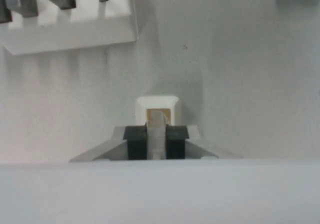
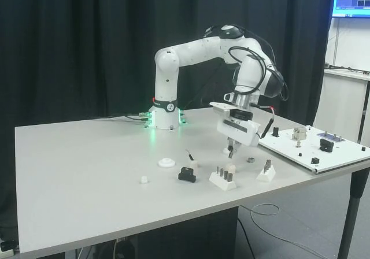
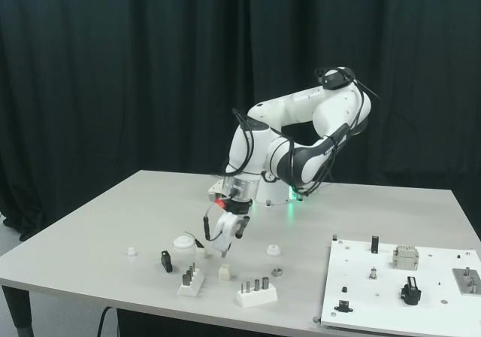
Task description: Insert Ethernet.
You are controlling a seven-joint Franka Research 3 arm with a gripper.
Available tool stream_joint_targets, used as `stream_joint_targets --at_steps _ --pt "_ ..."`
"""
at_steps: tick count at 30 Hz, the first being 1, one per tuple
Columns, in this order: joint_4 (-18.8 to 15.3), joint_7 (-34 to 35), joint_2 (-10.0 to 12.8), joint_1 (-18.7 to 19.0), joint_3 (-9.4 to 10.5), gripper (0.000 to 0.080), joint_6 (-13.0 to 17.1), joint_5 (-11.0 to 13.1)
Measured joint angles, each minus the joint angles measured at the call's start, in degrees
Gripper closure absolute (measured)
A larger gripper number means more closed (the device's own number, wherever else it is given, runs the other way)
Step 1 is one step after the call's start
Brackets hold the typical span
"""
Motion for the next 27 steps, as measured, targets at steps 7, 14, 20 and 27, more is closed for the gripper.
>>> stream_joint_targets --at_steps 7,14,20,27 --pt "0.01 -0.23 -0.08 0.35 -1.1 0.0729 -0.96 -0.62" --pt "0.08 -2.01 -0.1 0.43 -1.49 0.073 -1.34 -0.95" --pt "0.23 -8.89 -0.12 0.43 -1.67 0.073 -1.34 -1.24" --pt "0.49 -16.33 -0.27 0.42 -1.92 0.073 -1.34 -1.21"
